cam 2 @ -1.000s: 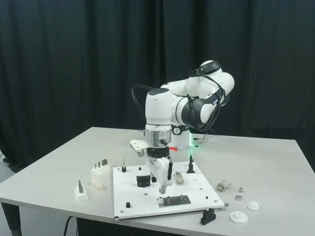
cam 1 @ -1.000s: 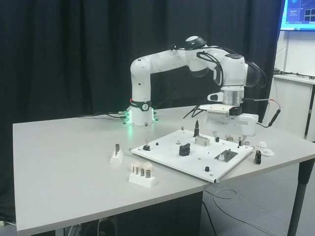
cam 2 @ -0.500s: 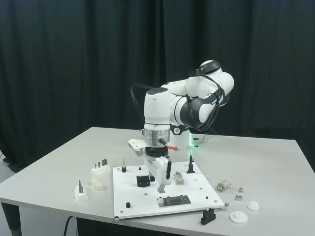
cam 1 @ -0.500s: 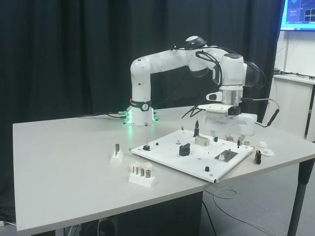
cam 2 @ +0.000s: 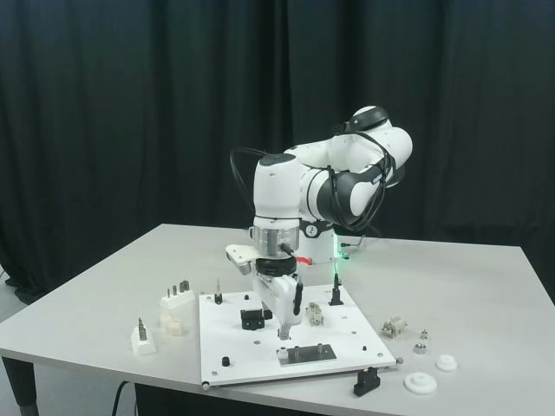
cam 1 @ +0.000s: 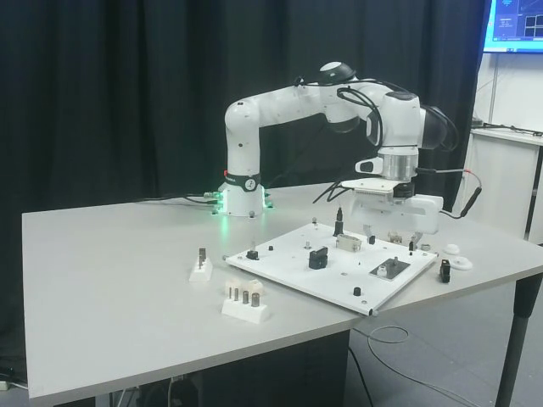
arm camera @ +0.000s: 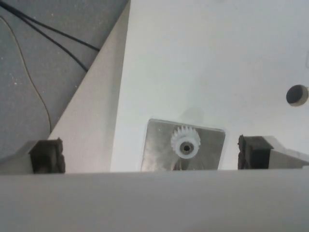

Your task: Pick square peg 4.

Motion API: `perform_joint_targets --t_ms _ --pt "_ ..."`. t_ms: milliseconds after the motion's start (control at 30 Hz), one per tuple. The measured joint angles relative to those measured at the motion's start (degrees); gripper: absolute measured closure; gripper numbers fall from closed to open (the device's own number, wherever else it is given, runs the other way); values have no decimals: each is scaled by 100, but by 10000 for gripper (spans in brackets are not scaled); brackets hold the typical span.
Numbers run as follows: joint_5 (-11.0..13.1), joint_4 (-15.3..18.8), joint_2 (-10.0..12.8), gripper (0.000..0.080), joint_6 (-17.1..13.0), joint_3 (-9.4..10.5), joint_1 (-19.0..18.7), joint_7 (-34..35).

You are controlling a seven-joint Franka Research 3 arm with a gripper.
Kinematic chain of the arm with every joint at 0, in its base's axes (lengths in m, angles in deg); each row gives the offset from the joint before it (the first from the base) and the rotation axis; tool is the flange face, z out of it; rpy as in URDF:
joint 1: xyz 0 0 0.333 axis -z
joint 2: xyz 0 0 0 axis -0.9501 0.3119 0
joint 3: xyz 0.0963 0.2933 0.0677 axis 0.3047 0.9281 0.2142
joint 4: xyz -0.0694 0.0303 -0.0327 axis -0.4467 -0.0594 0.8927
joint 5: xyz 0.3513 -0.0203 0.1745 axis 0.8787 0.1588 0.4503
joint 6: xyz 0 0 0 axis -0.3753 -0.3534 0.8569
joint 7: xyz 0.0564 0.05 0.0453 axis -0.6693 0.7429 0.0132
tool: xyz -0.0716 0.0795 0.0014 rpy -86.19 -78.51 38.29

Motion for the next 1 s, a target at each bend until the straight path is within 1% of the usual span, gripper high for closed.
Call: perform_joint_targets --t_ms 267,400,600,800,1000 --pt "-4 0 0 3 0 -4 -2 -12" --pt "-58 0 0 3 0 -10 -7 -99" --pt "-240 4 0 3 15 -42 -24 -225" --pt "-479 38 0 3 133 -117 -46 -278" --pt "-669 157 0 3 210 -209 -88 -586"
